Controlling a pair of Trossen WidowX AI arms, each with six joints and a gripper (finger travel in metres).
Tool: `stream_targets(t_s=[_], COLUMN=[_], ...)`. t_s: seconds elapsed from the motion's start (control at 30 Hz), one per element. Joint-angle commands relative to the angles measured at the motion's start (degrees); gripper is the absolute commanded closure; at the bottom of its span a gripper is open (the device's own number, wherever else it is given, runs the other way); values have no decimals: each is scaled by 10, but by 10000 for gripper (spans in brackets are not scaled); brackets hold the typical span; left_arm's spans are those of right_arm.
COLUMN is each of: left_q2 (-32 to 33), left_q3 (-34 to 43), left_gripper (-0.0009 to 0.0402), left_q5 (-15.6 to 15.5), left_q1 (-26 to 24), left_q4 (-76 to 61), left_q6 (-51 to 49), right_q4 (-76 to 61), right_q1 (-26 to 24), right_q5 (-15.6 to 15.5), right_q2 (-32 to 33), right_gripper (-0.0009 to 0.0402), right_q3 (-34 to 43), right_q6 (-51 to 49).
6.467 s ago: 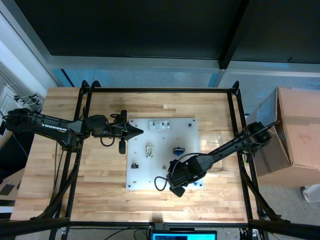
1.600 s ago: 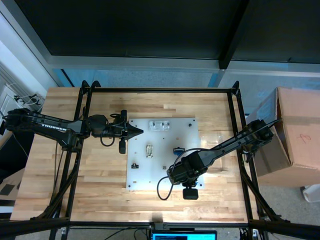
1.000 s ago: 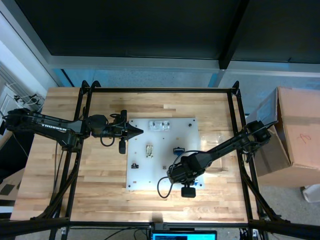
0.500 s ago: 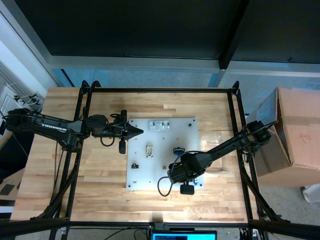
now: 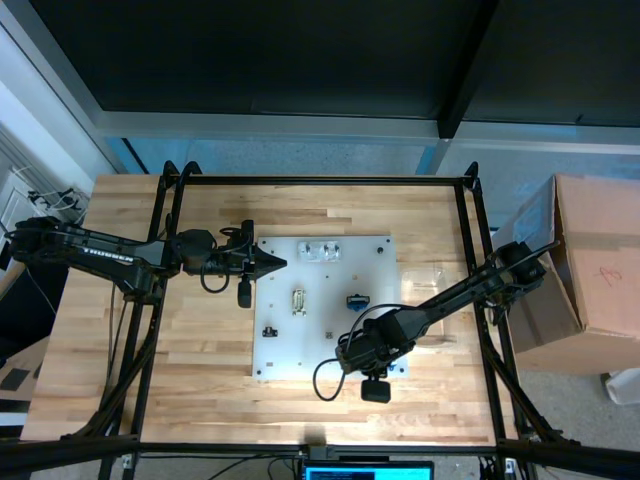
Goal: Unfasten the M12 nut and place it in the container
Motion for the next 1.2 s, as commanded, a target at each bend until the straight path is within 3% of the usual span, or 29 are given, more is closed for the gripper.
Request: stream_targets(t_s=[0.03,0.2,0.33,1.2], left_q2=[0,0,0,0], left_q3=[0,0,0,0], left_gripper=[393,393,393,393], left_q5=[0,0,0,0], left_q1=[0,0,0,0], left_q4=[0,0,0,0], left_q6=[0,0,0,0], right_q4=[0,-10,-16,6], right_q1=[5,8,7,5], right_q5=[1,16,44,45], right_q2=[10,20,20,35], right_gripper=[394,394,394,394], right_q3=[10,23,19,9], right_q6=[14,22,24,21])
